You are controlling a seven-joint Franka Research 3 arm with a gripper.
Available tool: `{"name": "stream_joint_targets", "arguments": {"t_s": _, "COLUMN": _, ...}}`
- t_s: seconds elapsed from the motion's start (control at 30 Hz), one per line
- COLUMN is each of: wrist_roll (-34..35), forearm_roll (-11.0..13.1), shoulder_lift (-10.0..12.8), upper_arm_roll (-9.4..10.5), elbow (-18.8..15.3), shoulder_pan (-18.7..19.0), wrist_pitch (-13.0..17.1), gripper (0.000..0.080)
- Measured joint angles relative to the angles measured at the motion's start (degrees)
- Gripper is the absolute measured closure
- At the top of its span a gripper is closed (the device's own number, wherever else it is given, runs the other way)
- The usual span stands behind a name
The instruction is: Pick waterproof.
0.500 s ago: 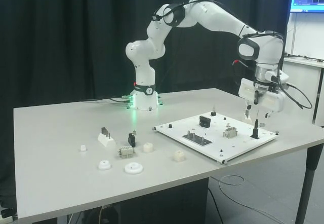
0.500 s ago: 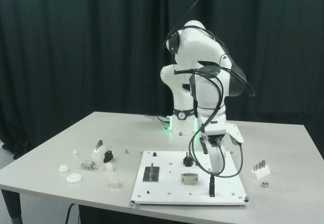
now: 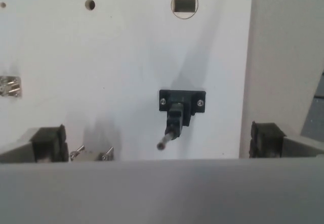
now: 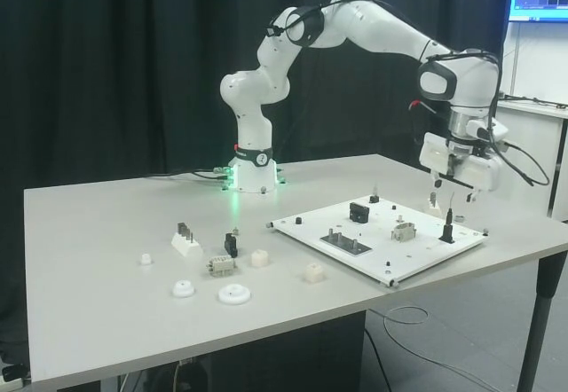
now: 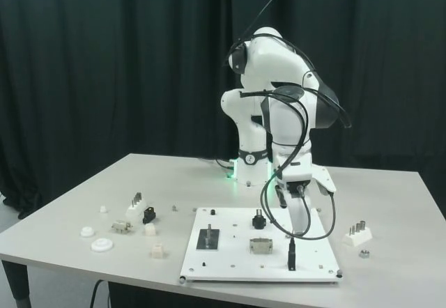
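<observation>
The claw [image 3: 157, 143] hangs wide open and empty above the black plug [image 3: 178, 113], which stands upright in its mount near the edge of the white board [image 4: 355, 252]. A grey metal connector [image 5: 260, 245] sits nearby on the board. The plug's tip is perhaps metal.

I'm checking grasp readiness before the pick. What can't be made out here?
- Wrist view: a grey band across the picture cuts off the hand's fingertips below their black pads.
- Room views: the black upright connector on the white board is too small to tell its mounting.
</observation>
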Motion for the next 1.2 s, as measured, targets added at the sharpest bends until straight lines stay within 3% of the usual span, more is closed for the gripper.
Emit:
{"name": "stream_joint_targets", "arguments": {"t_s": 0.23, "wrist_roll": 0.03, "forearm_roll": -0.14, "shoulder_lift": 0.0, "upper_arm_roll": -0.42, "elbow": 1.11, "shoulder_pan": 0.01, "wrist_pitch": -1.27, "gripper": 0.0003}}
{"name": "stream_joint_targets", "arguments": {"t_s": 0.5, "wrist_roll": 1.33, "forearm_roll": -0.44, "shoulder_lift": 0.0, "upper_arm_roll": -2.58, "elbow": 2.84, "shoulder_pan": 0.03, "wrist_pitch": -3.51, "gripper": 0.0003}}
{"name": "stream_joint_targets", "arguments": {"t_s": 0.83, "wrist_roll": 4.57, "forearm_roll": -0.39, "shoulder_lift": -0.01, "upper_arm_roll": -8.08, "elbow": 4.62, "shoulder_pan": -0.21, "wrist_pitch": -6.6, "gripper": 0.0003}}
{"name": "stream_joint_targets", "arguments": {"t_s": 1.2, "wrist_roll": 4.03, "forearm_roll": -0.52, "shoulder_lift": 0.0, "upper_arm_roll": -13.65, "elbow": 4.77, "shoulder_pan": -2.13, "wrist_pitch": -7.97, "gripper": 0.0003}}
